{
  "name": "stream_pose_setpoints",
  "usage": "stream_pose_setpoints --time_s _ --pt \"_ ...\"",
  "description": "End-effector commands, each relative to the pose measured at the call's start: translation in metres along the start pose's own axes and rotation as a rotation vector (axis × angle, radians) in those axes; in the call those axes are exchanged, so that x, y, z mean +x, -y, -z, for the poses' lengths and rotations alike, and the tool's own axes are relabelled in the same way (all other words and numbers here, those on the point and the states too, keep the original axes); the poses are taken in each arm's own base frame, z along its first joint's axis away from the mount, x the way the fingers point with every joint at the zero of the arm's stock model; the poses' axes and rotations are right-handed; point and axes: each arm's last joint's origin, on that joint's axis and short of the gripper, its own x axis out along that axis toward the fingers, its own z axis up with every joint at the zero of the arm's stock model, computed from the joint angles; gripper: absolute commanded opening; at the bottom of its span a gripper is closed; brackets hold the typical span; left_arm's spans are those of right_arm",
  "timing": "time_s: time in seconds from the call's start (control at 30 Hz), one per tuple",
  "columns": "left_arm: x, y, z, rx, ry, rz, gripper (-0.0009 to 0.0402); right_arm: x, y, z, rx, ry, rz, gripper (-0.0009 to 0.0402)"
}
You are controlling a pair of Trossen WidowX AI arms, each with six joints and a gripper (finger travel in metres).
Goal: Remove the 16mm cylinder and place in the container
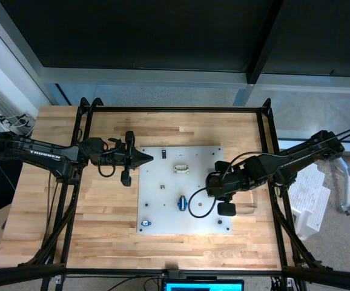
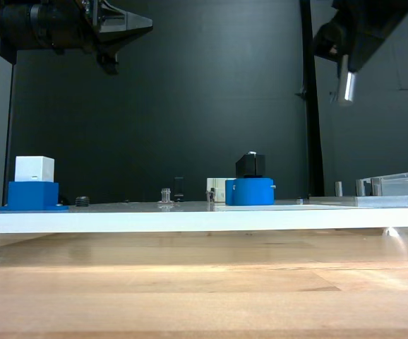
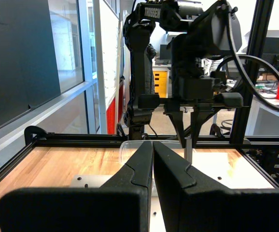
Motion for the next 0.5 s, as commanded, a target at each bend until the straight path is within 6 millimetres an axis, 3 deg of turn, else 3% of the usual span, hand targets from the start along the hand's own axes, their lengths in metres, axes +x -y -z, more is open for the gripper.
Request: stream_pose_setpoints --time_s 0.03,0.5 --pt "0.000 0.000 0.000 0.000 0.000 0.000 0.0000 -0.002 0.004 0.010 0.000 -0.002 0.001 0.0002" --pt "0.000 0.000 0.000 0.000 0.000 0.000 0.0000 -0.006 0.023 0.059 0.033 -0.079 0.032 0.0002"
